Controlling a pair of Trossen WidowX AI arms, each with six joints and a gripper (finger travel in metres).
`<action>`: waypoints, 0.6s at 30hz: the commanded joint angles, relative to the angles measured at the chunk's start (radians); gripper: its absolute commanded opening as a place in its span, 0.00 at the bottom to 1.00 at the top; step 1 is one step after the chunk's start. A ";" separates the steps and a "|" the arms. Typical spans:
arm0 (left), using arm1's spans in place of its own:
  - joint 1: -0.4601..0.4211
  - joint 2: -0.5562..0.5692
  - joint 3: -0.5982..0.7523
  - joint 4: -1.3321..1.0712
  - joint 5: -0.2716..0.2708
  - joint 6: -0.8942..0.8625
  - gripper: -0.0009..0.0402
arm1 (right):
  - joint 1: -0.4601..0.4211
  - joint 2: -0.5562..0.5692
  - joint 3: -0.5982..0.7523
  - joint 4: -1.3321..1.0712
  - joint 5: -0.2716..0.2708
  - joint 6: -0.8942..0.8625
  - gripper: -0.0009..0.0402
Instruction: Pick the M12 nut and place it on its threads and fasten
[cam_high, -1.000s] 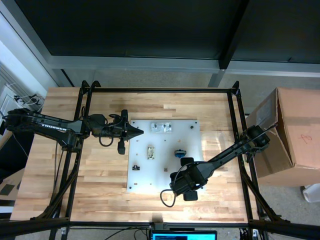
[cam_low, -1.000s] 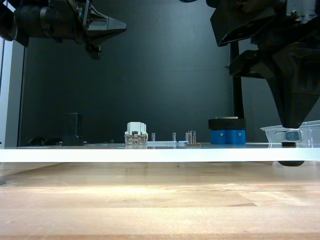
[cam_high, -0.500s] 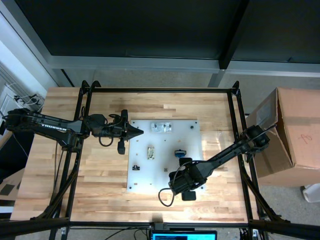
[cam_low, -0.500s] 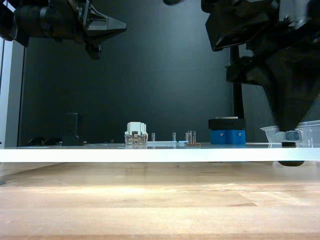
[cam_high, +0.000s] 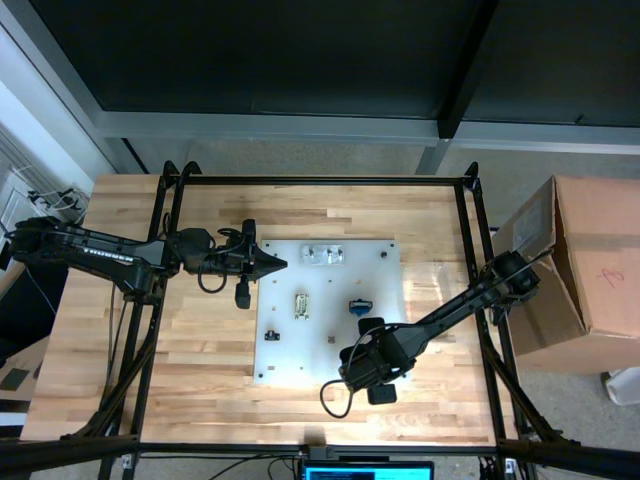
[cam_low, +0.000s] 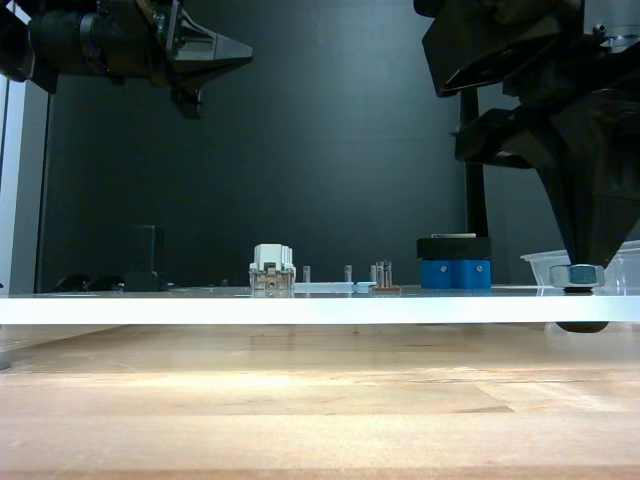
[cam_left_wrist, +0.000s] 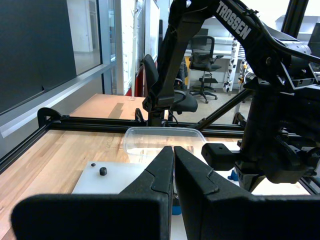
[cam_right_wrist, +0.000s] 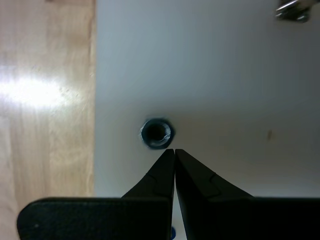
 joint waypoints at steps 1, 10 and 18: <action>0.000 0.000 0.000 0.000 0.000 0.000 0.02 | -0.001 0.000 0.001 0.010 0.005 0.015 0.02; 0.000 0.000 0.000 0.000 0.000 0.000 0.02 | 0.000 0.000 -0.005 0.038 -0.241 -0.042 0.02; 0.000 0.000 0.000 0.000 0.000 0.000 0.02 | 0.001 -0.002 -0.004 -0.014 -0.101 -0.029 0.02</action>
